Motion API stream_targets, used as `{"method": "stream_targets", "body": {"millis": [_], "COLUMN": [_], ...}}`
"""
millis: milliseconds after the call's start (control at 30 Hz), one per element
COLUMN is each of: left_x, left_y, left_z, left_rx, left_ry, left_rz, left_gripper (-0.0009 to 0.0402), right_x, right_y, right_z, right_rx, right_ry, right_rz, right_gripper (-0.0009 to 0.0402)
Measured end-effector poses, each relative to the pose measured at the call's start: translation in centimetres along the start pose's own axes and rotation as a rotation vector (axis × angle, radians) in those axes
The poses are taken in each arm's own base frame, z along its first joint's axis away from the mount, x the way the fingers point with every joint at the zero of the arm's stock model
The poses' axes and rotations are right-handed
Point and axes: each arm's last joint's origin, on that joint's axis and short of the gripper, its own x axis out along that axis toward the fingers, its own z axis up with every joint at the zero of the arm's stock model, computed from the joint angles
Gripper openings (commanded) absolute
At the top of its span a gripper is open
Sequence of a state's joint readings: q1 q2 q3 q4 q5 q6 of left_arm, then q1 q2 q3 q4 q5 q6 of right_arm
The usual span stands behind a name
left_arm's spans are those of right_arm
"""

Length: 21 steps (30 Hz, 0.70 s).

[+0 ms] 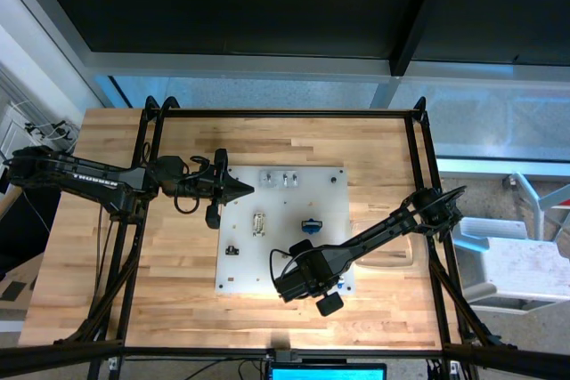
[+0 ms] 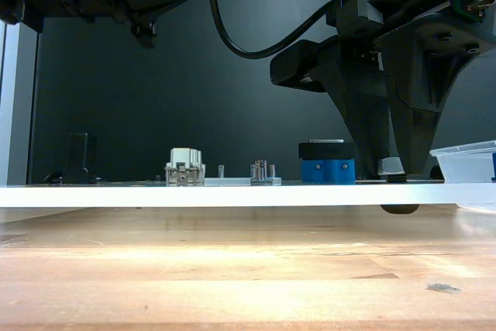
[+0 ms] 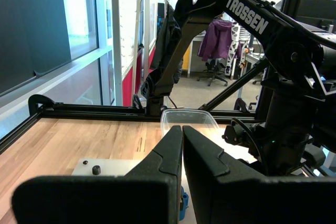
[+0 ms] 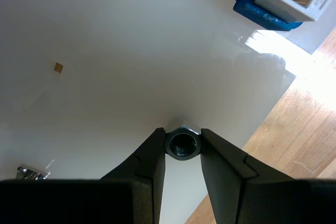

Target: Pick the M12 fastener and fasten on the M12 threads

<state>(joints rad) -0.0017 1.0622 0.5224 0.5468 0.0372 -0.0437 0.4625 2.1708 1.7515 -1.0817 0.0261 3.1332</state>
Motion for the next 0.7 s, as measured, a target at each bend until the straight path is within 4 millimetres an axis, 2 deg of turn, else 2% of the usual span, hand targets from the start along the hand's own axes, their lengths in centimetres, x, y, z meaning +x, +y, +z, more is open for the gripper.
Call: {"method": "stream_targets", "body": {"millis": [433,700], "left_x": [0.0,0.0], "left_y": [0.0,0.0], "left_z": [0.0,0.02], "left_rx": [0.0,0.0], "left_ry": [0.0,-0.001], "left_rz": [0.0,0.0], "left_gripper": [0.0,0.0], "right_x": [0.06,-0.25], "right_y": [0.07,-0.09], "right_z": [-0.1,-0.08], "right_rx": [0.01,0.009], "right_ry": [0.009,0.017], "right_rz": [-0.016,-0.027], "right_gripper": [0.0139,0.0189]}}
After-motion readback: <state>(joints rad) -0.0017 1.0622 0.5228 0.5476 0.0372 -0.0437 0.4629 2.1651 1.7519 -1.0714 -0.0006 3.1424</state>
